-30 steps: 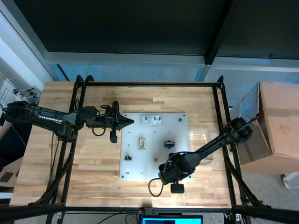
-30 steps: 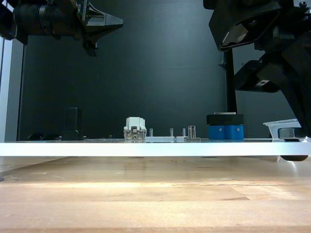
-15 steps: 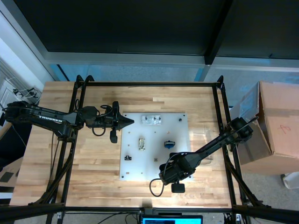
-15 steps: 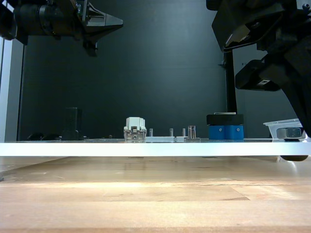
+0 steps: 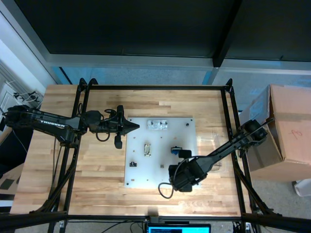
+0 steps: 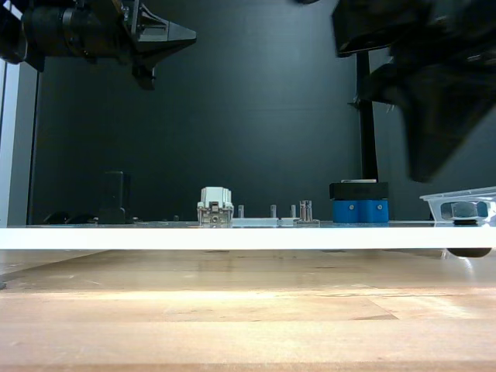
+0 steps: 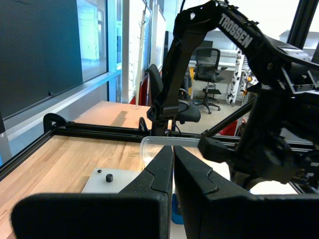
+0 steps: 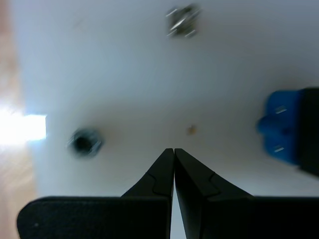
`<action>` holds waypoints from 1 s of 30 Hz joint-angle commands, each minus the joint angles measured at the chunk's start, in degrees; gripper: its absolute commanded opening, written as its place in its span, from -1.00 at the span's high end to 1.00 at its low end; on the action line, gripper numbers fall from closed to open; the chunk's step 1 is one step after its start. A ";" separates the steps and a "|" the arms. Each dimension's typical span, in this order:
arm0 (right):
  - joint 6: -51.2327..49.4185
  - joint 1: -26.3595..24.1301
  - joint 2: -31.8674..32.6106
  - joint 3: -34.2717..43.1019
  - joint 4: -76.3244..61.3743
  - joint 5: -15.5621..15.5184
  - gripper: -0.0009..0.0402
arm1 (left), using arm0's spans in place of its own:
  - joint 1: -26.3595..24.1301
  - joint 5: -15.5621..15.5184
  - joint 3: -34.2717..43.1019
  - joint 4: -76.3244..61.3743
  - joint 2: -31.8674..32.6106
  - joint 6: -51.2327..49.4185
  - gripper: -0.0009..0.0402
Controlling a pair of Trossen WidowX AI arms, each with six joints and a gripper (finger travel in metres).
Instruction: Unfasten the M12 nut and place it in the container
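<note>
The small silver nut (image 6: 465,209) appears to sit on top of its black stud at the board's near right edge. In the right wrist view it shows as a grey ring (image 8: 85,142) with a dark centre, standing apart from my fingertips. My right gripper (image 8: 174,150) is shut with nothing between its fingers and hangs above the white board (image 5: 141,170) near that edge. In the high view the right gripper (image 5: 181,178) covers the stud. No nut shows in the clear container (image 5: 212,145). My left gripper (image 5: 135,126) is shut and empty, held high over the board's far left edge.
A blue part (image 5: 176,150) and a silver post (image 8: 182,20) stand mid-board, and a white connector (image 5: 147,149) stands to their left. A black post (image 5: 187,124) marks the board's far right corner. A cardboard box (image 5: 286,131) lies off the table's right side.
The right wrist has rolled: its black camera block swung from the near side to the far side, and the gripper shows blurred in the low view. The nut stays put. The left arm has not moved.
</note>
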 commanded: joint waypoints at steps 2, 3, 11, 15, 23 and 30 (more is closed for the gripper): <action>0.00 -0.09 -0.66 0.46 0.26 -7.43 0.96 | 0.00 0.02 0.00 0.02 0.02 0.02 0.96; -0.07 -0.09 -0.72 0.79 0.39 -10.12 0.96 | 0.02 0.02 0.00 0.02 0.02 0.02 0.96; 0.00 -0.09 -0.70 1.86 5.70 -21.66 0.96 | 0.02 0.02 0.00 -0.02 0.02 0.02 0.96; -0.24 -0.09 0.94 1.81 6.19 -21.00 0.96 | 0.00 0.02 0.00 0.11 0.02 0.02 0.96; -0.46 -0.15 3.93 1.70 7.56 -19.39 0.96 | 0.00 0.02 0.00 0.09 0.02 0.02 0.96; -0.48 -0.42 3.93 1.07 7.45 -17.99 0.96 | 0.00 0.02 0.00 0.07 0.02 0.02 0.96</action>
